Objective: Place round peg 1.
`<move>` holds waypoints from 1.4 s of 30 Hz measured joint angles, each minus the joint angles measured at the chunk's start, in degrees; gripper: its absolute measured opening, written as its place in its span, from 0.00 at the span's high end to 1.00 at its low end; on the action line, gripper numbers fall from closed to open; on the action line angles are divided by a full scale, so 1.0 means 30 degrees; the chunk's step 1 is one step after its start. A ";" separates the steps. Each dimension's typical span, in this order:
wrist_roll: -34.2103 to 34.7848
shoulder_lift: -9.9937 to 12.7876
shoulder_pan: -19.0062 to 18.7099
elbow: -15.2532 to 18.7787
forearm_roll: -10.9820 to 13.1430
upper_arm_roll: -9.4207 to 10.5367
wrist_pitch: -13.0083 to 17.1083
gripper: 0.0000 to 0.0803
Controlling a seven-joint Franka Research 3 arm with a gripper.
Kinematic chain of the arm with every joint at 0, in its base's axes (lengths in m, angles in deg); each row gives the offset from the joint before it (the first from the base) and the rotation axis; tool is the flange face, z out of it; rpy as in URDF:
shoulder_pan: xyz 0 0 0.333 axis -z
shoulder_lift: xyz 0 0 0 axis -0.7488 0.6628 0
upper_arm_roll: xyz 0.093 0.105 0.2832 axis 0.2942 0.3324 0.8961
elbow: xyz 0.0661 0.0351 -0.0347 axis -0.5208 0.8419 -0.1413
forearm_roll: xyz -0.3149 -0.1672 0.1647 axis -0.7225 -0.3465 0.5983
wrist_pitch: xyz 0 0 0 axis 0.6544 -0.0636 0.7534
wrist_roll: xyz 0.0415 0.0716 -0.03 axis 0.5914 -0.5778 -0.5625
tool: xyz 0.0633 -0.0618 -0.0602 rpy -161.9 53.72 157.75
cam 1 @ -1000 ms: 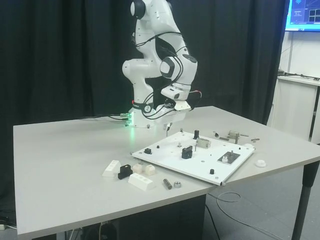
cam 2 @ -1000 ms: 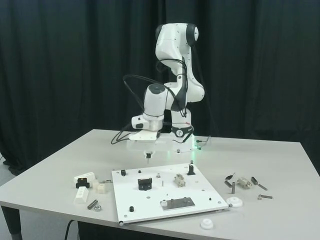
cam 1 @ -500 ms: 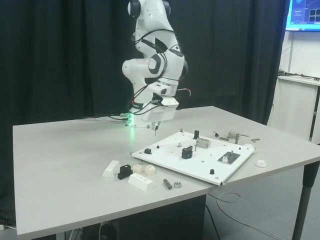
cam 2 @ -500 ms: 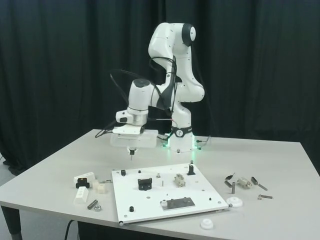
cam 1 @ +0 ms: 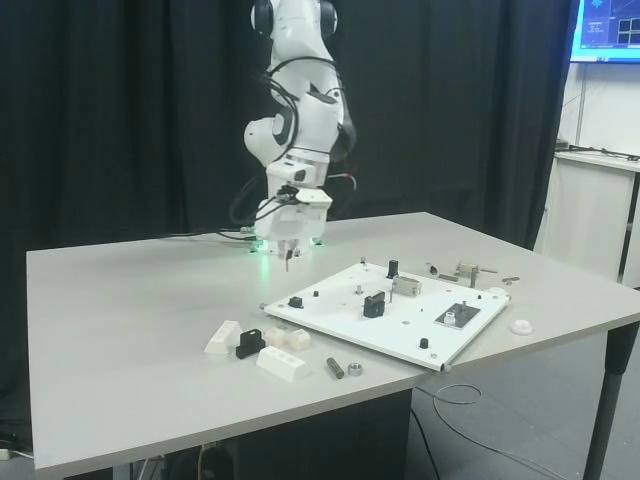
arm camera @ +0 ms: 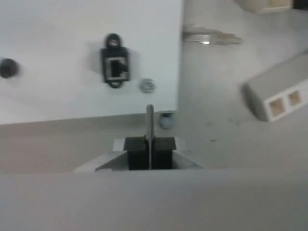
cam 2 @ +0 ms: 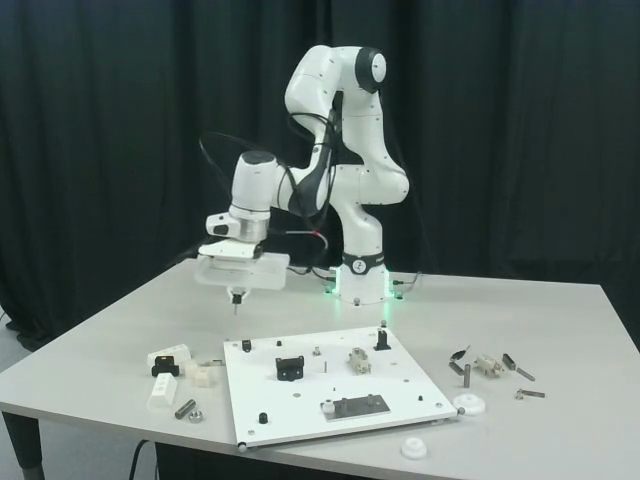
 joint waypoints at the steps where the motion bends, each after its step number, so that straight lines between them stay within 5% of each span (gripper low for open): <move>1: -0.0208 0.0033 0.0033 -0.0035 0.0000 -0.0151 0.0174 0.97; 14: -0.2323 0.1381 0.0593 -0.0916 0.0228 -0.1480 0.2311 0.97; 29: -0.3926 0.4441 0.0754 -0.2537 0.1971 -0.1534 0.3779 0.97; 42: -0.5073 0.6951 0.0747 -0.4337 0.3082 -0.1520 0.3730 0.97</move>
